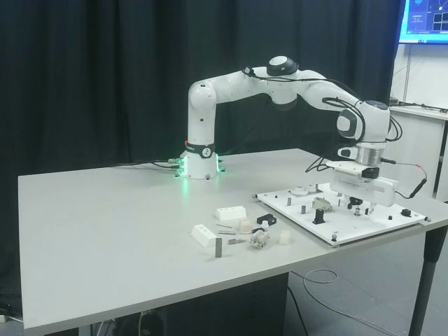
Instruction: Remove BNC.
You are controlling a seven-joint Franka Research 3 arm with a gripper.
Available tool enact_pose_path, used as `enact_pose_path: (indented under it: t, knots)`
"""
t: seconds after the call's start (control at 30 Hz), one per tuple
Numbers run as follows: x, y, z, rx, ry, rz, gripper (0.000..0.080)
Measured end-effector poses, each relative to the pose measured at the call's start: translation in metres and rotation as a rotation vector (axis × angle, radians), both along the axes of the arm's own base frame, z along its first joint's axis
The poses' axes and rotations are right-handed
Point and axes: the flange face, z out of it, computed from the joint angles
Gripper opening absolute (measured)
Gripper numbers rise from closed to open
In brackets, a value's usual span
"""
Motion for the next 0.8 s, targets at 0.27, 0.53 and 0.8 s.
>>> enact_pose_path:
  t: [0.27,0.53,0.8]
  knots:
    - [-0.0008,-0.0003,-0.0004,-0.009,0.008,0.004,0.05]
    - [-0.0002,-0.0002,-0.0007,-0.009,0.006,0.005,0.0123]
    - [0.0002,-0.0001,-0.0001,-0.009,0.003,0.004,0.0123]
